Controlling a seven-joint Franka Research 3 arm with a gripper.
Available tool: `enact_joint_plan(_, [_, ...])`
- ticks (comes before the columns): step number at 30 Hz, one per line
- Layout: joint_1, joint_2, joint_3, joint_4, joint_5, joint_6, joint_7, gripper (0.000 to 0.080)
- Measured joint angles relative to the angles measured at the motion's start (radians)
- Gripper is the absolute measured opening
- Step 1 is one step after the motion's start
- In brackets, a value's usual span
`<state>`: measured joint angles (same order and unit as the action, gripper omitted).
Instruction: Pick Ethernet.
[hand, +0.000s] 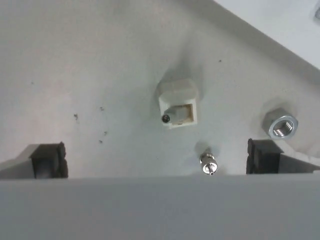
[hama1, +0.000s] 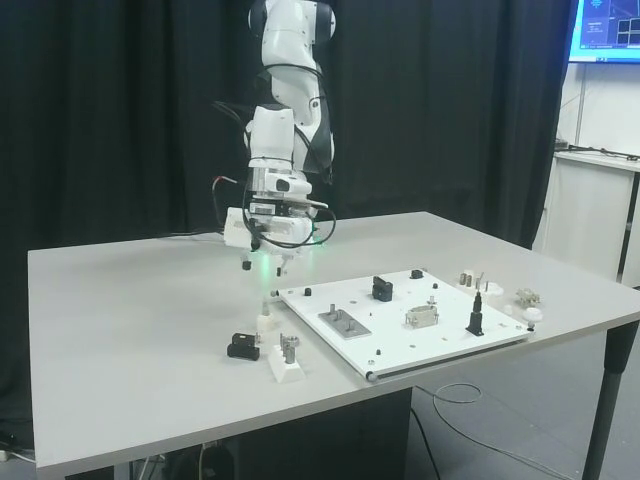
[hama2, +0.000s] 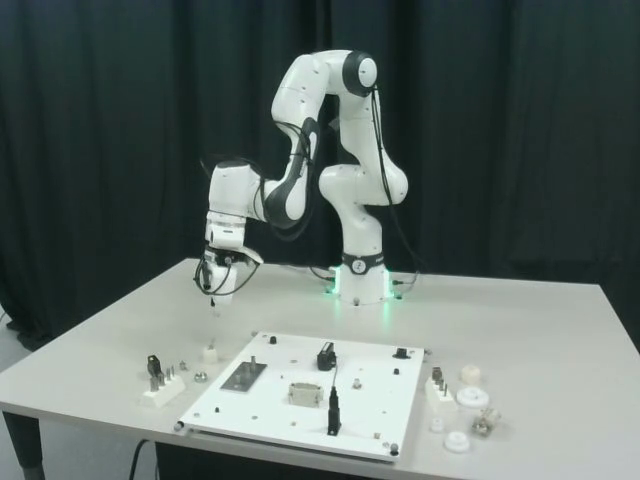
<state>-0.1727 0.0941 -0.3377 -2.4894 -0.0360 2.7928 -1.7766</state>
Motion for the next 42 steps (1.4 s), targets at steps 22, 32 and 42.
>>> enact_joint_plan(22, [-0.002, 0.079, 0.004, -0.006, 0.014, 0.102, -0.005, 0.08])
enact_joint_plan(32, [-0.002, 0.125, 0.014, 0.004, 0.026, 0.149, -0.005, 0.08])
enact_joint_plan(42, [-0.002, 0.161, 0.023, 0.011, 0.03, 0.191, -0.005, 0.08])
